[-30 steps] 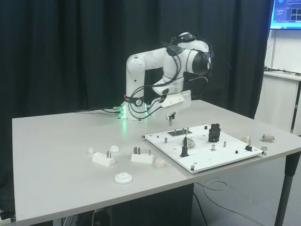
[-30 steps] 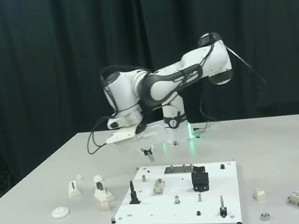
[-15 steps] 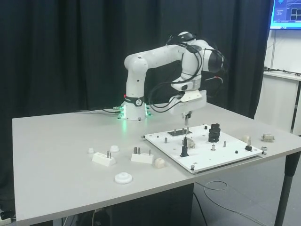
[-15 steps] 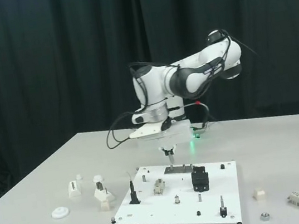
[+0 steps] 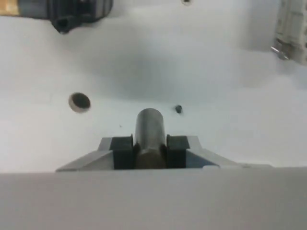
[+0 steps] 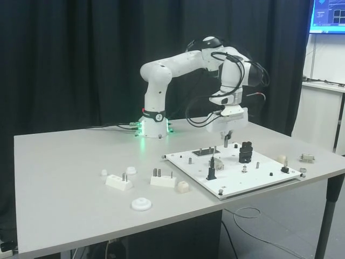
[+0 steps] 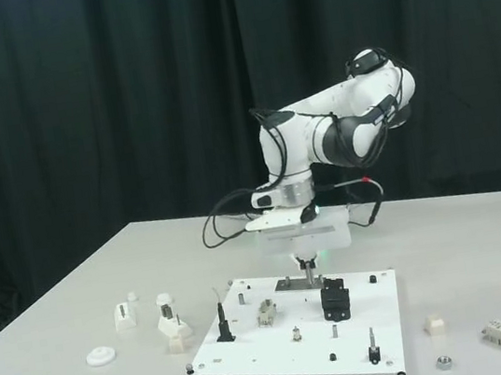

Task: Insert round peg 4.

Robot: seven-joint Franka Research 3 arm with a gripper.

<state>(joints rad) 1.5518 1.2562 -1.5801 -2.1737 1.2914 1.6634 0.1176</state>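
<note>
My gripper (image 5: 149, 147) is shut on a short grey round peg (image 5: 149, 125), which sticks out between the two black pads (image 5: 122, 149). It hangs over the white assembly board (image 5: 216, 81), with a round hole (image 5: 79, 101) off to one side and a tiny dark hole (image 5: 178, 109) close by the peg's tip. From the room, the gripper (image 6: 226, 136) (image 7: 306, 264) hovers above the board's (image 6: 253, 181) (image 7: 257, 356) far part, close to the grey plate (image 7: 295, 284) and the black block (image 7: 334, 298).
The board carries a black block (image 6: 246, 152), a black upright part (image 6: 212, 168) and several small pins. Two white holders (image 6: 118, 181) (image 6: 161, 179), a white disc (image 6: 141, 204) and a small cube (image 6: 183, 186) lie left of it. A connector (image 6: 306, 157) lies at the right edge.
The arm has swung from near its base out over the board, carrying the peg toward the black block and lowering slightly. Nothing on the table has moved.
</note>
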